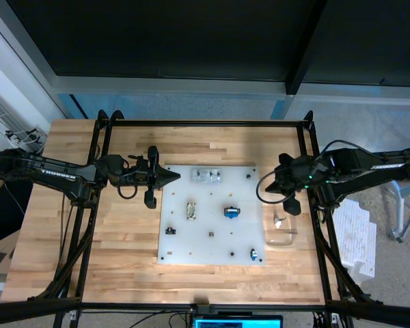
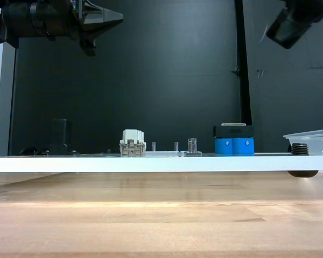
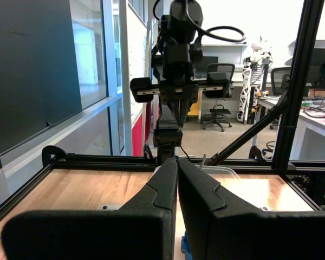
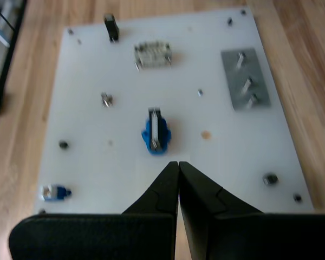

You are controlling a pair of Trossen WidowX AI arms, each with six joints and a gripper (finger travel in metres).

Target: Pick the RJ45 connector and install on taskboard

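Both over taskboard (image 1: 198,236) edges: left pincer (image 1: 178,176), right pincer (image 1: 265,184); RJ45 conn. (image 1: 278,220) in tray (image 1: 288,240)

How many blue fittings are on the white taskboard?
2. One blue fitting sits right of the taskboard centre; a smaller blue fitting is at its near right corner. None seems hidden. Left claw hangs shut over the left edge, right claw shut over the right edge.

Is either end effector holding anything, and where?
Nothing: left end effector near the taskboard's left edge, right end effector near its right edge, both shut, empty.
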